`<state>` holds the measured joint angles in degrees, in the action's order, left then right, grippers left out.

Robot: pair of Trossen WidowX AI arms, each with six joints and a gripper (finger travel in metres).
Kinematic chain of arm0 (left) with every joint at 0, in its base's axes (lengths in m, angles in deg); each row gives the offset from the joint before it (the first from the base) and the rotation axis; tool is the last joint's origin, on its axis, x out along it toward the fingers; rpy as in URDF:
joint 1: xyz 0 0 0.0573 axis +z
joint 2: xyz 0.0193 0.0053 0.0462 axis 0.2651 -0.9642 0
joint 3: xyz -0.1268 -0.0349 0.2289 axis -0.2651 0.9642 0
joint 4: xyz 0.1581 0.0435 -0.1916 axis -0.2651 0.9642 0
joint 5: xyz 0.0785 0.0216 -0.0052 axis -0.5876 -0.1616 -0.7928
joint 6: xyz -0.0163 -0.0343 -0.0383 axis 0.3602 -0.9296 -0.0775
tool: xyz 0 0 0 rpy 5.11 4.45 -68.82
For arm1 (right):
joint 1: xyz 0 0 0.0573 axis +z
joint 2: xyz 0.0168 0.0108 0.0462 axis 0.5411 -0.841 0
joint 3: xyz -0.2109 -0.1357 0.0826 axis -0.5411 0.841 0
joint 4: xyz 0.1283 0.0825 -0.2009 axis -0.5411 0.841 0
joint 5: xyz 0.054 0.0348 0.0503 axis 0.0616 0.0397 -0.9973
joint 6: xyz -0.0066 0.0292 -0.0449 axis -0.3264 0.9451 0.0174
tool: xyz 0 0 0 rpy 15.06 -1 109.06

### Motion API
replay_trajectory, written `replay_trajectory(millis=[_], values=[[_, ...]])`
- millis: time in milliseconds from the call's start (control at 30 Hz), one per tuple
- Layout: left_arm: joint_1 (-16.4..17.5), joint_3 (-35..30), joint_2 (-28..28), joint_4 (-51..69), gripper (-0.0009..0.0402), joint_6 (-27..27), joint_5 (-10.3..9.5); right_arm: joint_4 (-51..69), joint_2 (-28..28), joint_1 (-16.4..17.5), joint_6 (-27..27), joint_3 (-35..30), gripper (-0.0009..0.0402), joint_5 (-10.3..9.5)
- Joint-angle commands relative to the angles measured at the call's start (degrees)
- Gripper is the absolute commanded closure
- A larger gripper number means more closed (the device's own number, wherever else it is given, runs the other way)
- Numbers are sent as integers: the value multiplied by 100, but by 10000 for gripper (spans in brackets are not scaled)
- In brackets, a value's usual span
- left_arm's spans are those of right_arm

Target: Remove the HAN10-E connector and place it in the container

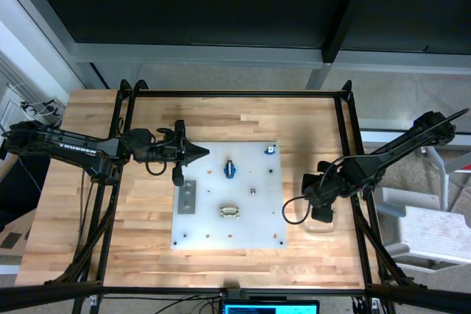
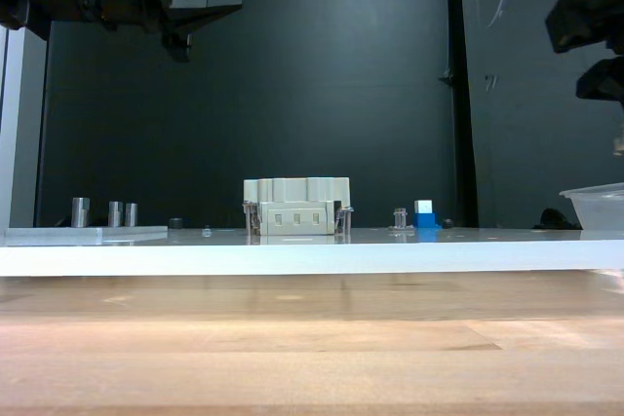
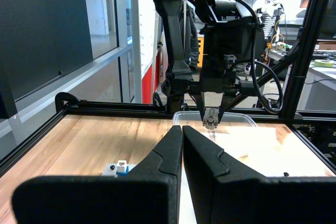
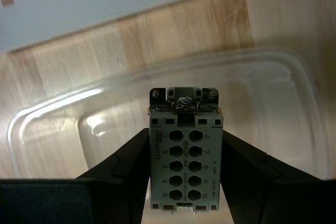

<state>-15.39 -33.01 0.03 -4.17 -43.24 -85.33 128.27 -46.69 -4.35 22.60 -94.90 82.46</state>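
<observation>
The HAN10-E connector [image 4: 184, 156], a grey block with ten round holes and a metal clip at its end, is held between the fingers of my right gripper [image 4: 184, 187]. It hangs just above the clear container [image 4: 294, 77]. From overhead, the right gripper [image 1: 321, 207] is over the container [image 1: 320, 224], right of the white board [image 1: 257, 233]. The left wrist view also shows the connector [image 3: 210, 119] over the container [image 3: 236, 116]. My left gripper [image 1: 199, 152] is shut and empty, high above the board's far left corner.
A beige connector base [image 1: 230, 212] with metal clips stays on the board's near middle. A grey block with pegs [image 1: 189, 196] sits at the board's left. A blue upright part [image 1: 229, 169] and a small blue-white piece [image 1: 270, 149] stand farther back. Black frame rails border the table.
</observation>
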Motion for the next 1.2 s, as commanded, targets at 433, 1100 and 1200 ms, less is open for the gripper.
replay_trajectory(millis=[433, 1100, 1200], values=[[2, -2, 0, -2, 393, 0, 0, -323, 81, 407, 417, 509, 346, -24], [2, -2, -2, -2, 393, 0, 0, -1248, 61, 466, 734, 1449, 339, -17], [2, -2, -2, -2, 393, 0, 0, -1287, 63, 472, 752, 1491, 325, -17]])
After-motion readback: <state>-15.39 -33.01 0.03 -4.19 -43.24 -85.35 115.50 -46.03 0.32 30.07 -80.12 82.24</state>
